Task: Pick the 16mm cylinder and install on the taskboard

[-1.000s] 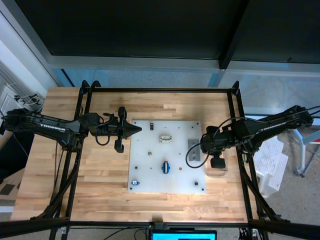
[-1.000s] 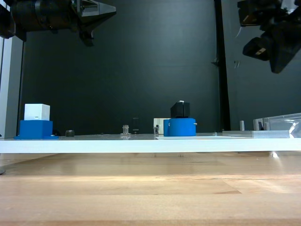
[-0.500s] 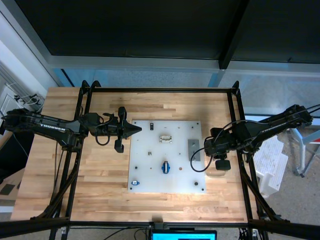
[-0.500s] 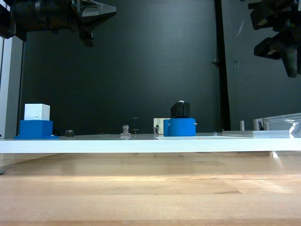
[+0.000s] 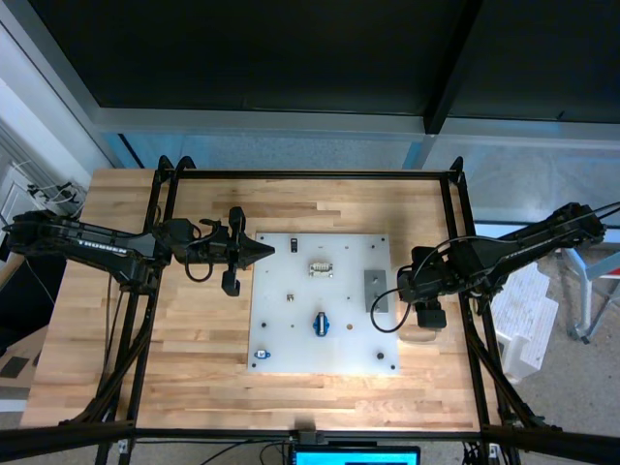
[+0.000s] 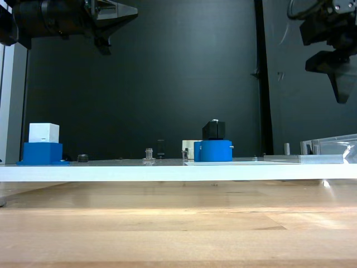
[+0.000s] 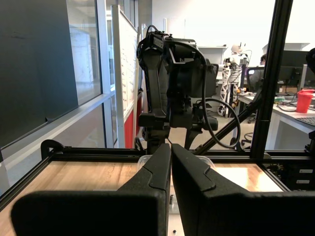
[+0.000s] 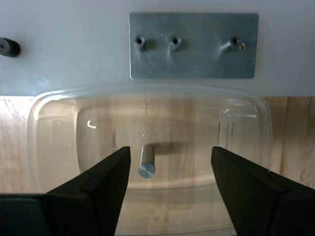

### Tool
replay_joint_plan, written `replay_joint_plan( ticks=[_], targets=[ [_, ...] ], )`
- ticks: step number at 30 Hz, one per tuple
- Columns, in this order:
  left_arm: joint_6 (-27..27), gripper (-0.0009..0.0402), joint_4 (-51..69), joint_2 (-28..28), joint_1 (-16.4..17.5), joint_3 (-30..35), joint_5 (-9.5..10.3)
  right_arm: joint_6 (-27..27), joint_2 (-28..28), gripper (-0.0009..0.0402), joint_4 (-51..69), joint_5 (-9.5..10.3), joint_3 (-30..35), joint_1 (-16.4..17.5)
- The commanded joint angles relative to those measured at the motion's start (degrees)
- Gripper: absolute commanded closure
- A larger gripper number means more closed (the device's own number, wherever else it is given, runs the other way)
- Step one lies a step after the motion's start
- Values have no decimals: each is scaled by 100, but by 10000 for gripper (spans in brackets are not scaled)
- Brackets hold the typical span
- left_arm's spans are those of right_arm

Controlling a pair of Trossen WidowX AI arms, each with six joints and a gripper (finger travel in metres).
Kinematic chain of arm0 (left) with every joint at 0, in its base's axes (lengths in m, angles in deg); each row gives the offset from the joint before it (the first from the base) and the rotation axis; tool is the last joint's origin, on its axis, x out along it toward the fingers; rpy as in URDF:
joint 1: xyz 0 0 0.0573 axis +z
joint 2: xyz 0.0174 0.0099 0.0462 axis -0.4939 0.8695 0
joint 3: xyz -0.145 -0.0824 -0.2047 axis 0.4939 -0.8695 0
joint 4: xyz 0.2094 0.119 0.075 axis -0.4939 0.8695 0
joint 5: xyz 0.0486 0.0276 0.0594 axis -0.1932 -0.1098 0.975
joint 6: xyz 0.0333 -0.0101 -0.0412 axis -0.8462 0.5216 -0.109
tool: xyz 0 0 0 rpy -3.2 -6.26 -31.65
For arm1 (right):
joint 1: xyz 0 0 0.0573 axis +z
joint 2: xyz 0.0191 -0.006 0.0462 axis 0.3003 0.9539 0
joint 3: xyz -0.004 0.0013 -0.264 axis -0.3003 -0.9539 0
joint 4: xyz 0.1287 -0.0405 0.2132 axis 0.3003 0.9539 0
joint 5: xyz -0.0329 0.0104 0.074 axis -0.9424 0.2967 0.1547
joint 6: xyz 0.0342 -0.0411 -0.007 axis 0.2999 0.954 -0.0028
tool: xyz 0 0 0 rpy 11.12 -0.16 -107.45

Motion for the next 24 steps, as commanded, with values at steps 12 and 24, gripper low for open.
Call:
replay_joint_plan(
  ticks=[12,24],
  targets=[
    [0,392,-2,0,0,2,-2,-24,2,123,-55,-2,-256,74],
    [0,392,-2,2,0,2,-2,-48,70,123,-387,0,-638,160]
  ],
)
